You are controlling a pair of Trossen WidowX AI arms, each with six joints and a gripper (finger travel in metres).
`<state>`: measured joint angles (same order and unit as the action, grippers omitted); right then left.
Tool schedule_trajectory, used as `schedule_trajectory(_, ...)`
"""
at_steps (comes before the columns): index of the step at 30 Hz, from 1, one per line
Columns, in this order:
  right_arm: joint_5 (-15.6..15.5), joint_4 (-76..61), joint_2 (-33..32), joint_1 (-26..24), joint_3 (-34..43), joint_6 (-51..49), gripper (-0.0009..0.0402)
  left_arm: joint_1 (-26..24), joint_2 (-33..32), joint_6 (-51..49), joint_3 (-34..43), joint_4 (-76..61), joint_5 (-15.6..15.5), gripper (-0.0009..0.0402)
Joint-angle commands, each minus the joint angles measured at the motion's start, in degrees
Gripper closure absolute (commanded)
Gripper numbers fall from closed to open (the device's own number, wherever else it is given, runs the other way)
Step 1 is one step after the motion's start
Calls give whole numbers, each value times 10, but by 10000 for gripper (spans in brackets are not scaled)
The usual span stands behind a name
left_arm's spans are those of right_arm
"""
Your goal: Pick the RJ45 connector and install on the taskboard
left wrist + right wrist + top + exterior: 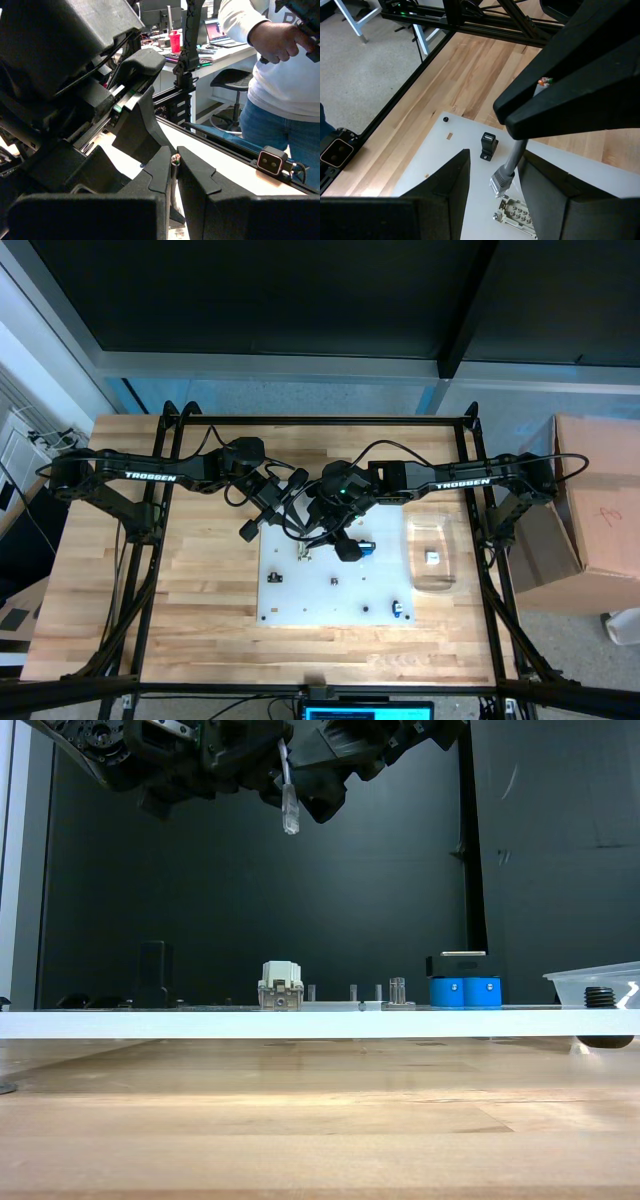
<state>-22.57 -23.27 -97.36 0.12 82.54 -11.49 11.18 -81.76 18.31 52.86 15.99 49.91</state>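
Black left pincer [174, 165]: clenched on the grey cable stub [516, 155] of the RJ45 connector [290, 818]. The connector hangs plug-down, high above the taskboard [300, 605], clear of any seat.

Right pincer [494, 161]: released, fingers on either side of the hanging plug; contact cannot be told.

Step in hand, by judgement: carrying, or a hand-over, ahead of insertion.

Next move calls for: squaring the plug over the small black socket [488, 145] on the white board, then lowering it straight.

Nearby: grey multi-pin block [517, 216]; wooden counter [200, 620].

Obscured: the plug's latch side and the socket's opening. In the low view, both pincers merge into dark shapes.
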Motion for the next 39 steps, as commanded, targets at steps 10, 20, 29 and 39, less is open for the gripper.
schedule_trajectory(10,0,0,0,1,0,-10,300,0,1,-12,0,9,0,394)
schedule_trajectory(20,0,0,0,2,0,-30,308,0,4,-13,0,10,0,394)
schedule_trajectory(29,0,-1,0,1,0,-36,367,0,4,-13,0,13,0,394)
schedule_trajectory(39,-1,0,0,1,0,-40,392,0,4,-52,0,75,-27,393)
